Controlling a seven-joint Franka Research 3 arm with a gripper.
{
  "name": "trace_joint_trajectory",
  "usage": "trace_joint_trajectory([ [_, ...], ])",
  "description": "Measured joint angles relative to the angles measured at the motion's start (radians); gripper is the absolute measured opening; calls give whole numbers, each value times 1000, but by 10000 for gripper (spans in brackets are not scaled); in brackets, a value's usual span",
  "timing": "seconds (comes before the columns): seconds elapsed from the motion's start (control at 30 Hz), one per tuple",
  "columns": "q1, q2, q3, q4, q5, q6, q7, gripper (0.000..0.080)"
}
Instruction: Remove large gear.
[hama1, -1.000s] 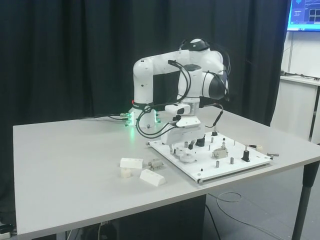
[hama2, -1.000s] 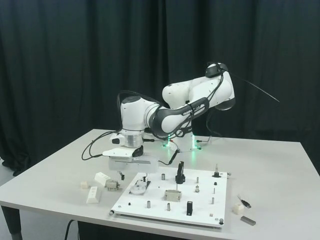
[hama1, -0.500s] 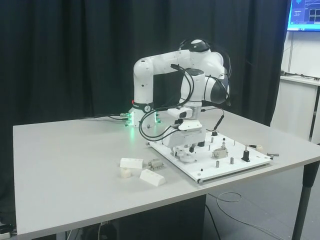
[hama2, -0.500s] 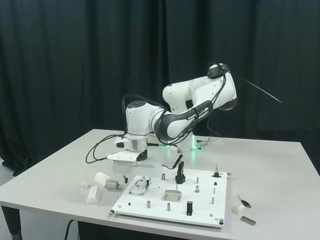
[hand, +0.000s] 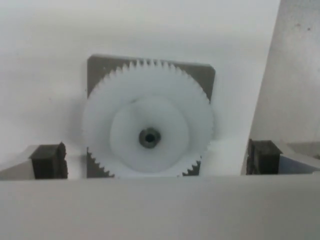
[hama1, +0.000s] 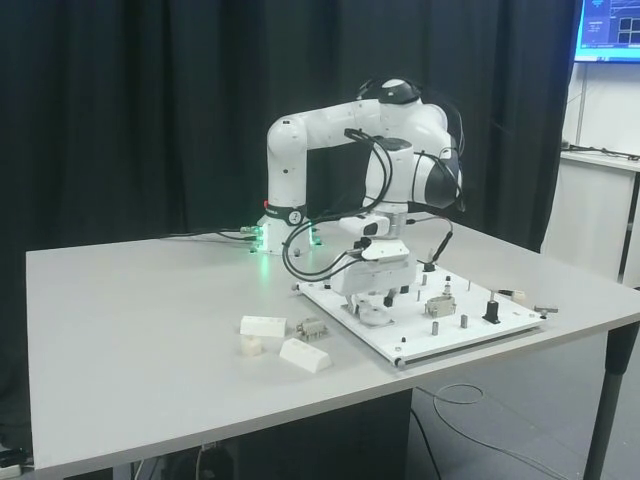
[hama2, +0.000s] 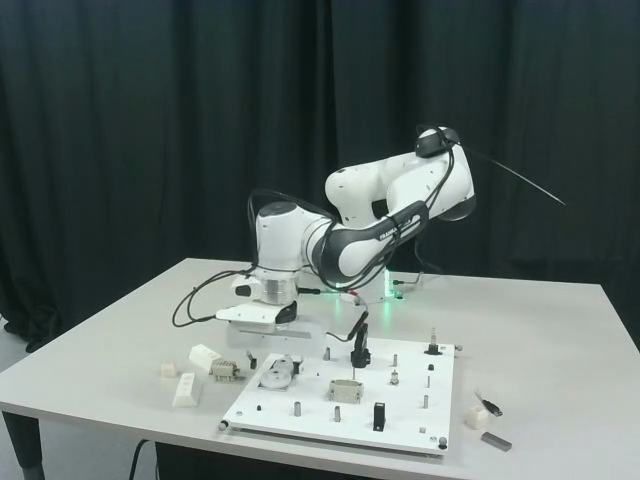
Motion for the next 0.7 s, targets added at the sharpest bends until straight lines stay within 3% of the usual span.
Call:
trace_joint_trajectory([
  [0.7,-22,0,24,23,11,4,12,800],
])
